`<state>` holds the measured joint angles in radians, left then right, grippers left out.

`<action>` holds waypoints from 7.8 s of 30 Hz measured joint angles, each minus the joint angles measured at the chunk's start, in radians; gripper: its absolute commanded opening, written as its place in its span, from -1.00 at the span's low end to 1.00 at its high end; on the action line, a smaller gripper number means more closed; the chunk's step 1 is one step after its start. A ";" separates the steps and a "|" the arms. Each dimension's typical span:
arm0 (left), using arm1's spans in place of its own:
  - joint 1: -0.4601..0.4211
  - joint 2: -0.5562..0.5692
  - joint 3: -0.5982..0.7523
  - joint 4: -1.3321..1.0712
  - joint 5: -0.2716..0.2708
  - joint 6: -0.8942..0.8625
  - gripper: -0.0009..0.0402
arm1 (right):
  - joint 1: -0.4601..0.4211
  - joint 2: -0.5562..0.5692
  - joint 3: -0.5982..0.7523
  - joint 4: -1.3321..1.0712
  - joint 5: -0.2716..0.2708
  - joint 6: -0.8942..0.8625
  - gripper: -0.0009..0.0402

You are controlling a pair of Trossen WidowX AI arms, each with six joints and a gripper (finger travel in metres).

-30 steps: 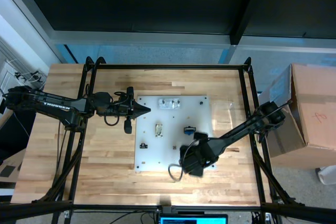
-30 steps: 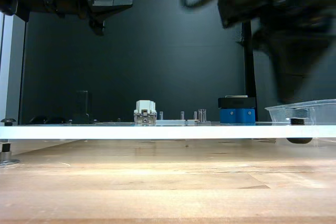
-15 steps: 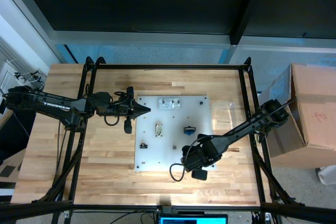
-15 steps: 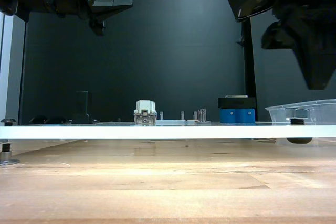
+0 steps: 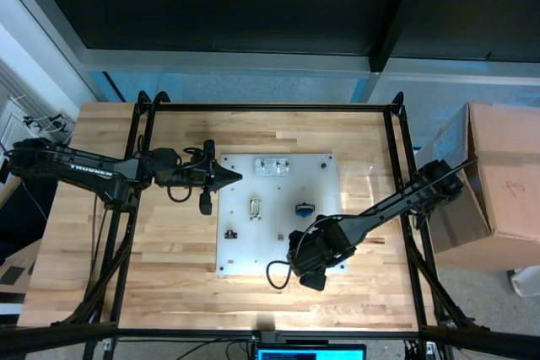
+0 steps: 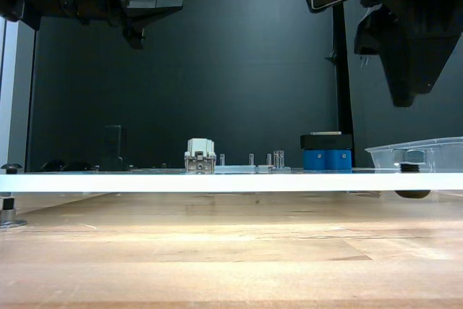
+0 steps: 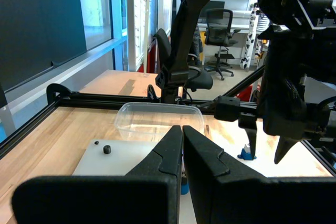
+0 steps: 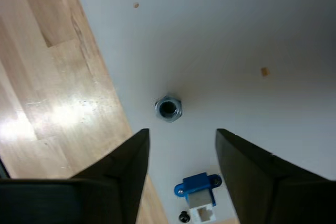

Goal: Unfasten the M12 nut and place it in the container

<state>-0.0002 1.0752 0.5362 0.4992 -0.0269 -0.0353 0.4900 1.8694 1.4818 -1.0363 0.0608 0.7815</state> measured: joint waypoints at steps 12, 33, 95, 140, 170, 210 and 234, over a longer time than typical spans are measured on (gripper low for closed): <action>0.000 0.000 0.000 0.000 0.000 0.000 -0.96 | 0.001 0.080 -0.012 0.083 0.002 -0.141 0.07; 0.000 0.000 0.000 0.000 0.000 0.000 -0.96 | 0.001 0.101 -0.042 0.122 0.016 -0.238 -0.79; 0.000 0.000 0.000 -0.001 0.000 0.000 -0.96 | -0.243 -0.443 -0.315 0.003 0.027 -0.714 -0.10; 0.000 0.000 0.000 0.000 0.000 0.000 -0.96 | -0.363 -0.544 -0.418 -0.048 0.053 -0.866 0.55; 0.000 0.000 0.000 0.000 0.000 0.000 -0.96 | -0.421 -0.190 -0.330 0.081 -0.010 -0.403 0.38; 0.000 0.000 0.000 0.000 0.000 0.000 -0.96 | -0.428 -0.148 -0.368 0.125 -0.010 -0.397 -0.70; 0.000 0.000 0.000 0.000 0.000 0.000 -0.96 | -0.428 -0.214 -0.368 0.108 -0.010 -0.432 -0.70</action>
<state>-0.0002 1.0752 0.5358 0.4988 -0.0273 -0.0349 0.0620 1.6550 1.1137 -0.9279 0.0513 0.3492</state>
